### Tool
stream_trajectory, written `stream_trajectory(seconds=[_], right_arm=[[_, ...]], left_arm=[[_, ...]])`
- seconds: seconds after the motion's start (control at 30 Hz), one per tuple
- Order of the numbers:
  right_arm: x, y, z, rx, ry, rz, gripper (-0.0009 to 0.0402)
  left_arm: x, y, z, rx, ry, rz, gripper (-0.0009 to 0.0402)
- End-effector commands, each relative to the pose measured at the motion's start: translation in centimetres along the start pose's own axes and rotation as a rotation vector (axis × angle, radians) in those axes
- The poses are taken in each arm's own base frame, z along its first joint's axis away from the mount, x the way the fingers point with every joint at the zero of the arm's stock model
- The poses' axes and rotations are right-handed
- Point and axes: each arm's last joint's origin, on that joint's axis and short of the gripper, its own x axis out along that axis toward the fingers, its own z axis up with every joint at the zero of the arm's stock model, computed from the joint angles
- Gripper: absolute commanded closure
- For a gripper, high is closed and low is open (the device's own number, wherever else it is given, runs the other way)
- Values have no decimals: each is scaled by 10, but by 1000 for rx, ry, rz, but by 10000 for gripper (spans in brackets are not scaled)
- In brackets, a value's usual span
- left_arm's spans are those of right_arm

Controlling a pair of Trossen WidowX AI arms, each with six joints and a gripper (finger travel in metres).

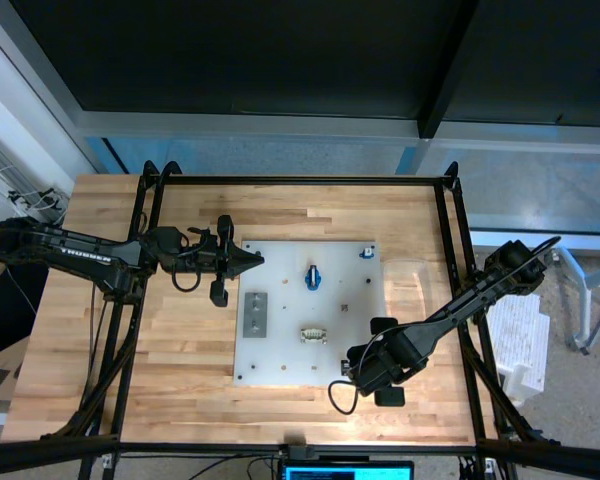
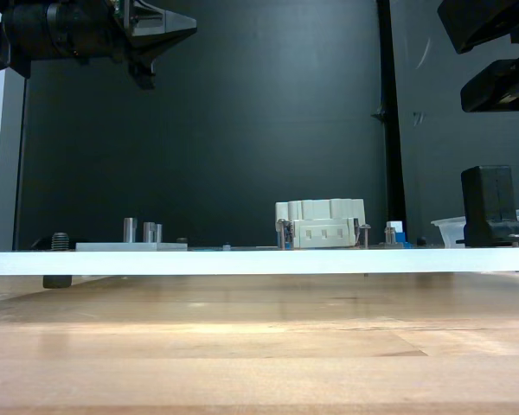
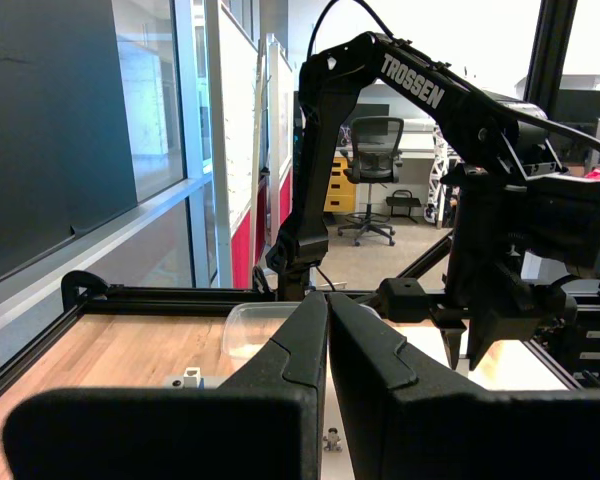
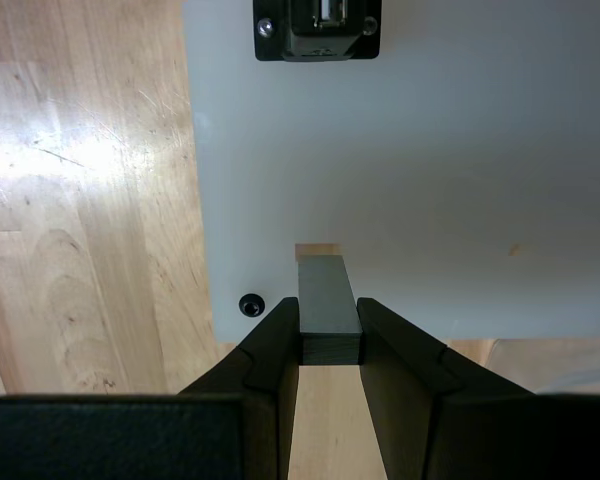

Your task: Pick the 16mm bar and install on taskboard

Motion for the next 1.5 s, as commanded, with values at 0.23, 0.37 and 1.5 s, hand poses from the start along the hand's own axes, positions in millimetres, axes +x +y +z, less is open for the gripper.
stream_trajectory(seconds=[0.23, 0.37, 1.5], right_arm=[[-3, -1, 2, 2, -2, 0, 391], [-3, -1, 2, 3, -2, 0, 391], [3, 2, 7, -17, 24, -7, 391]], left_arm=[[0, 0, 0, 0, 0, 0, 393], [0, 0, 0, 0, 0, 0, 393], [0, 0, 0, 0, 0, 0, 393]])
